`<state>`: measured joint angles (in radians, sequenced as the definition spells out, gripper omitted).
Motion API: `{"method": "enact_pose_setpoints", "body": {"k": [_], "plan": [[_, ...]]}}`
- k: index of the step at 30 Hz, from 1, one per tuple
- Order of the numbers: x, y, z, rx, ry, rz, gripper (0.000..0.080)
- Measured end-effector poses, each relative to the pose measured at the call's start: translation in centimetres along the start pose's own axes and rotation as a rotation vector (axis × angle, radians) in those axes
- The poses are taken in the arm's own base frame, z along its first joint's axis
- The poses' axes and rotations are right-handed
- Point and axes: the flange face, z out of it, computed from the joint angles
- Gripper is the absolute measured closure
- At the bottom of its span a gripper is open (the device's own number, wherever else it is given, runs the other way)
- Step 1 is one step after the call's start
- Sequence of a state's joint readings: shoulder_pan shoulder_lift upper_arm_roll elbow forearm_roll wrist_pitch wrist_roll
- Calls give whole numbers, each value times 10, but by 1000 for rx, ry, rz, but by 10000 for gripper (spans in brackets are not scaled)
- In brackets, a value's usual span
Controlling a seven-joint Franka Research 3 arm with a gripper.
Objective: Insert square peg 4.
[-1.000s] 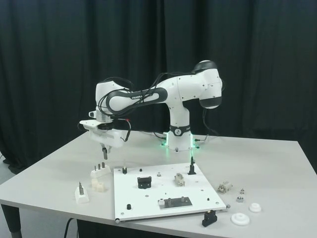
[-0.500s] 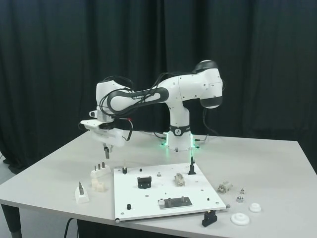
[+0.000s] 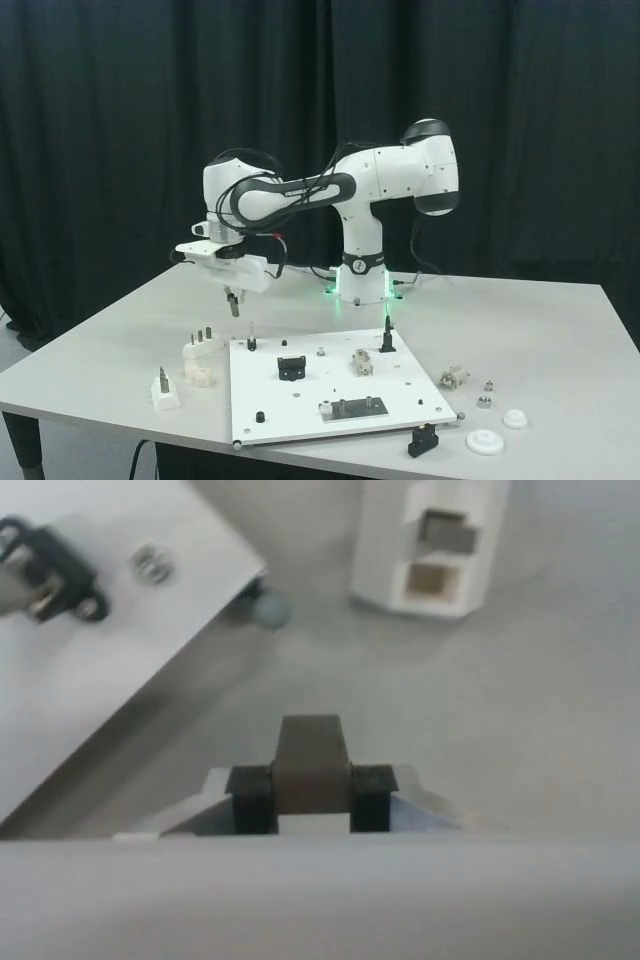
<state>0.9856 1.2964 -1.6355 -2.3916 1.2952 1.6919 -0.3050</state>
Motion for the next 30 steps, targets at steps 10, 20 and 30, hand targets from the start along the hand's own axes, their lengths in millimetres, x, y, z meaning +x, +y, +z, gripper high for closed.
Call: {"method": "enact_pose_setpoints", "body": {"k": [10,20,30], "plan": [[-35,-11,-3,-24,-22,-69,651],[-68,-25,-2,-49,-31,-139,651],[-98,-46,3,-86,-73,-227,651]]}}
